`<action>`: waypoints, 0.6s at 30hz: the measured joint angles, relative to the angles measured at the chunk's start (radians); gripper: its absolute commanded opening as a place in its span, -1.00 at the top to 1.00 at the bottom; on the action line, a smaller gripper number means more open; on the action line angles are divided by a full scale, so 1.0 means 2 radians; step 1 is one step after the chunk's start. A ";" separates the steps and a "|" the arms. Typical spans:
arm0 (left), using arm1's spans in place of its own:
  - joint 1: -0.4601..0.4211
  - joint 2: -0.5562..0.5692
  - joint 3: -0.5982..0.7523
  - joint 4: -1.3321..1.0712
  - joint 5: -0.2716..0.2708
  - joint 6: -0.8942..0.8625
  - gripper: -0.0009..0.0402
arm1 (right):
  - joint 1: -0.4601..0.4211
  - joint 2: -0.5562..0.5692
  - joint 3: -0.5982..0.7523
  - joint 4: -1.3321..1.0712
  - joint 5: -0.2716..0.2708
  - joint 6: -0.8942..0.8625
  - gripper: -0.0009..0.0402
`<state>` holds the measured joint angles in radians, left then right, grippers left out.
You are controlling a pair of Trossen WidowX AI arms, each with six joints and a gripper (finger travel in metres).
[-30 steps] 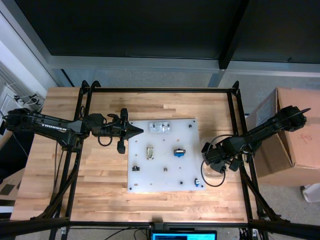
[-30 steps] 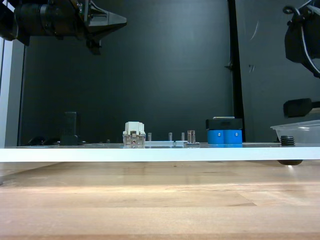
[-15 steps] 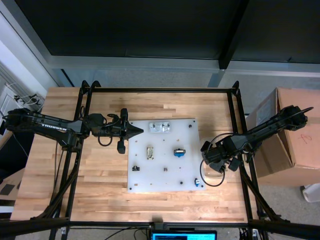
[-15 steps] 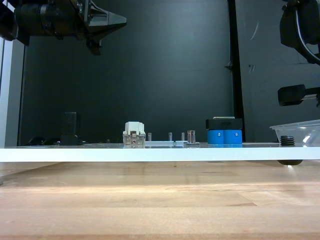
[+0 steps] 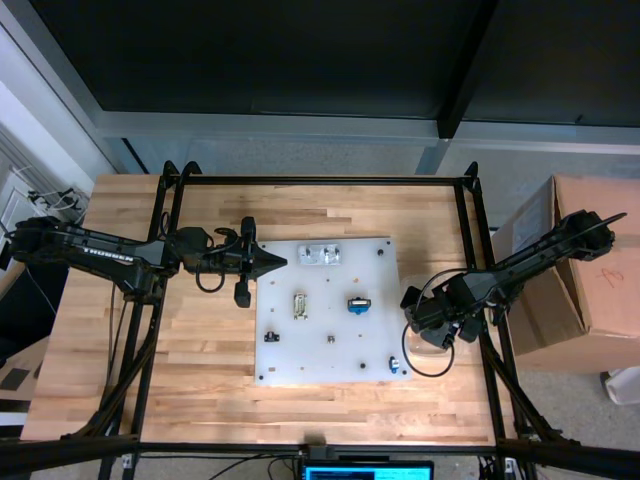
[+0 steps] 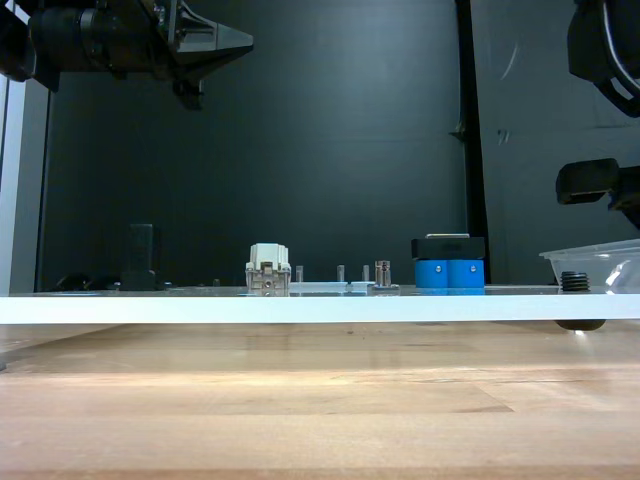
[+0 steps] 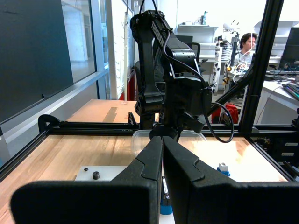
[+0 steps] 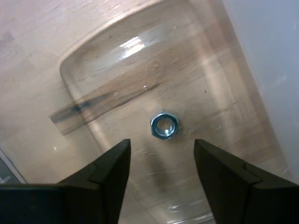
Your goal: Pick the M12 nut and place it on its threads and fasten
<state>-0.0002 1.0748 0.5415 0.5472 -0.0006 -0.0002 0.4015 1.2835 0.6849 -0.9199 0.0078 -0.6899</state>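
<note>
From above, left gripper (image 5: 281,262) is seen at the board's (image 5: 320,352) left edge, right gripper (image 5: 412,320) beside its right edge. At desk level, the stud (image 6: 573,282) is shown bare. Left wrist: jaws are closed. Right wrist: jaws are spread above the nut (image 8: 164,125), which lies free in the tray (image 8: 88,70).

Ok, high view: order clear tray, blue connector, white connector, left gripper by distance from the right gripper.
1. Clear tray, under the right gripper.
2. Blue connector, to its left.
3. White connector, farther left.
4. Left gripper, farthest left.

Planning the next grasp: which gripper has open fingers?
The right gripper, fingers apart above the nut lying free in the clear tray; the left gripper, over the left edge of the board, is shut.
</note>
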 measured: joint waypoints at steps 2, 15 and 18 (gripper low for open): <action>0.000 0.000 0.000 0.000 0.000 0.000 0.96 | 0.000 0.002 0.000 0.006 0.000 0.000 -0.11; 0.000 0.000 0.000 0.000 0.000 0.000 0.96 | -0.001 0.042 -0.011 0.042 -0.001 -0.043 -0.03; 0.000 0.000 0.000 0.000 0.000 0.000 0.96 | -0.001 0.044 -0.017 0.056 -0.001 -0.043 0.07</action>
<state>-0.0002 1.0748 0.5415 0.5468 -0.0006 -0.0002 0.3992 1.3720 0.6506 -0.8074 0.0063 -0.7761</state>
